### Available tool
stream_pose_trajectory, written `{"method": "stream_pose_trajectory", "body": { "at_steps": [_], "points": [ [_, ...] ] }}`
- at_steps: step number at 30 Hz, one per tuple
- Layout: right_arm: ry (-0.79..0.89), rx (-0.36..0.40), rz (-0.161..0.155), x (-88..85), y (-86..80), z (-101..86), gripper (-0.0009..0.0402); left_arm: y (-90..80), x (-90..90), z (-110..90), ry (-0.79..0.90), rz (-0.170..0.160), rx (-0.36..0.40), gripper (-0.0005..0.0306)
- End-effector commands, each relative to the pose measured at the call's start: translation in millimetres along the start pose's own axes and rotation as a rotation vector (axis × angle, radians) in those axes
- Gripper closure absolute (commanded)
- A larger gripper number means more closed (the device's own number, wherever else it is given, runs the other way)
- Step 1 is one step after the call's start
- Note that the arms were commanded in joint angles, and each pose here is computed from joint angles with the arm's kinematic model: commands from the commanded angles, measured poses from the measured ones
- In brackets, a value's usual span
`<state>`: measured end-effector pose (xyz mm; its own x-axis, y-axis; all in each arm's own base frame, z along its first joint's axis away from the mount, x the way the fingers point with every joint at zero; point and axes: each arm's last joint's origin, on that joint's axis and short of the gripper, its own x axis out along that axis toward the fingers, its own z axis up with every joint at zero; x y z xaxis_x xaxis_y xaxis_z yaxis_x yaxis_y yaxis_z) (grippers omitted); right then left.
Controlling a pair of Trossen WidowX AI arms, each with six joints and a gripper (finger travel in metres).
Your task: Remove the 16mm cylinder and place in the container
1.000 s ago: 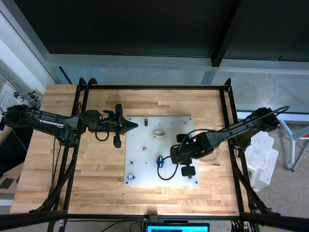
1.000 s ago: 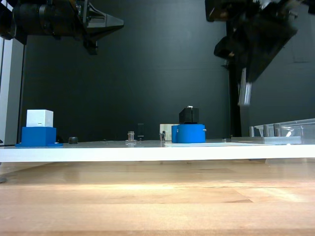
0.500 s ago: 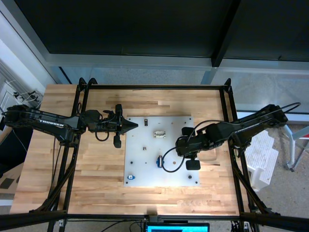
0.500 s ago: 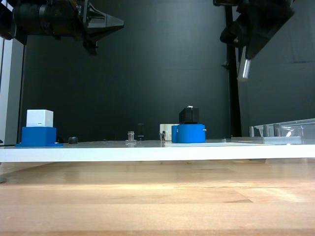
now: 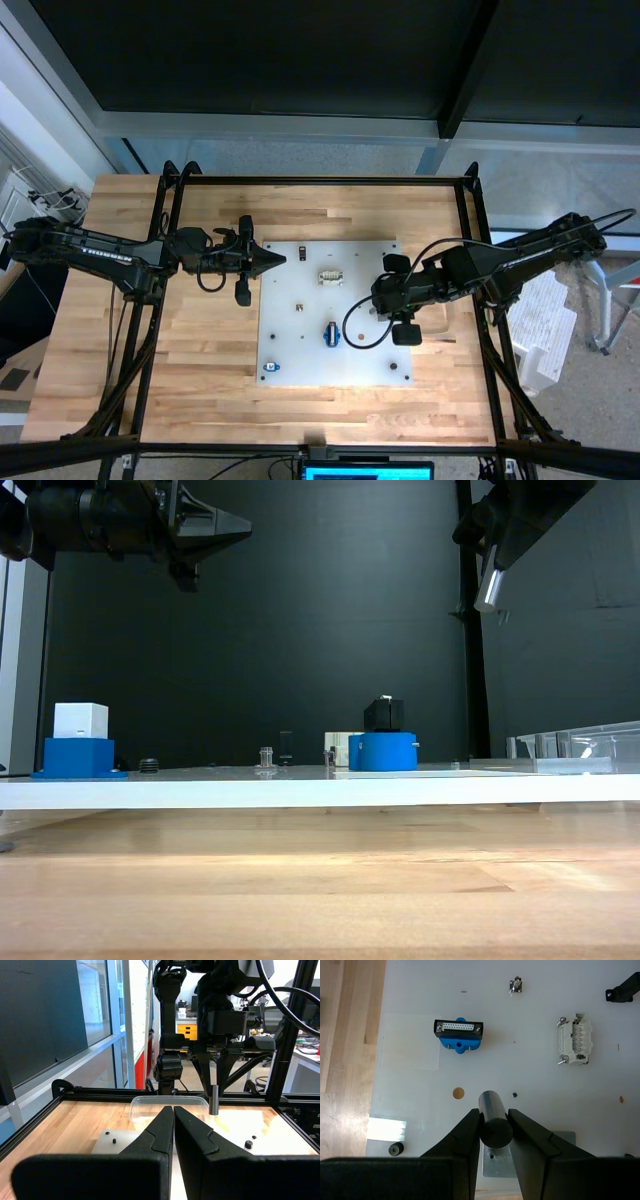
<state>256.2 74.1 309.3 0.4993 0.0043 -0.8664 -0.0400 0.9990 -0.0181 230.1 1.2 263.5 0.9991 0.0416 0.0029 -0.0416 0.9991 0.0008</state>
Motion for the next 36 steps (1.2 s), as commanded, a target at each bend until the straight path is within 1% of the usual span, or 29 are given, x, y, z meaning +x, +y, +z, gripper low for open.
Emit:
{"method": "stream_pose_trajectory", "body": {
  "at_steps": [1, 10, 12, 17, 20, 21, 22, 23, 29, 32, 33, 34, 36],
  "points": [
    [0.002, 0.001, 0.000, 0.6, 0.2, 0.2, 0.0392, 0.0, 0.1, 0.0, 0.000, 0.000, 0.000, 0.0300],
    [0.002, 0.000, 0.002, 0.7, 0.1, 0.2, 0.0391, 0.1, 0.1, 0.0, 0.000, 0.000, 0.000, 0.0300],
    [0.004, -0.012, 0.002, 1.1, 0.1, -0.1, 0.0392, 0.0, 0.1, 0.0, 0.000, 0.000, 0.000, 0.0300],
    [0.018, -0.025, -0.001, 3.6, -0.7, -5.5, 0.0392, 0.1, 0.1, 0.0, 0.000, 0.000, 0.000, 0.0300],
    [0.034, -0.027, -0.009, 5.9, -2.7, -14.8, 0.0392, 0.1, 0.1, 0.0, 0.000, 0.000, 0.000, 0.0300],
    [0.037, -0.027, -0.017, 6.4, -3.6, -18.3, 0.0392, 0.1, 0.1, 0.0, 0.000, 0.000, 0.000, 0.0300],
    [0.038, -0.026, -0.033, 6.7, -4.8, -21.7, 0.0392, 0.1, 0.0, 0.0, 0.000, 0.000, 0.000, 0.0300],
    [0.036, -0.023, -0.036, 6.6, -5.8, -25.4, 0.0392, 0.0, 0.1, 0.0, 0.000, 0.000, 0.000, 0.0300],
    [-0.006, -0.007, -0.036, 6.3, -11.2, -46.1, 0.0391, 0.1, 0.0, 0.0, 0.000, 0.000, 0.000, 0.0300],
    [-0.019, 0.001, -0.060, 6.6, -14.3, -56.3, 0.0391, 0.1, 0.1, 0.0, 0.000, 0.000, 0.000, 0.0300],
    [-0.029, 0.010, -0.074, 6.5, -15.5, -59.9, 0.0391, 0.1, 0.1, 0.0, 0.000, 0.000, 0.000, 0.0300],
    [-0.038, 0.015, -0.081, 6.6, -16.3, -63.1, 0.0388, 0.0, 0.1, 0.0, 0.000, 0.000, 0.000, 0.0300],
    [-0.053, 0.018, -0.083, 6.7, -18.0, -70.0, 0.0376, 0.1, 0.0, 0.0, 0.000, 0.000, 0.000, 0.0300]
  ]
}}
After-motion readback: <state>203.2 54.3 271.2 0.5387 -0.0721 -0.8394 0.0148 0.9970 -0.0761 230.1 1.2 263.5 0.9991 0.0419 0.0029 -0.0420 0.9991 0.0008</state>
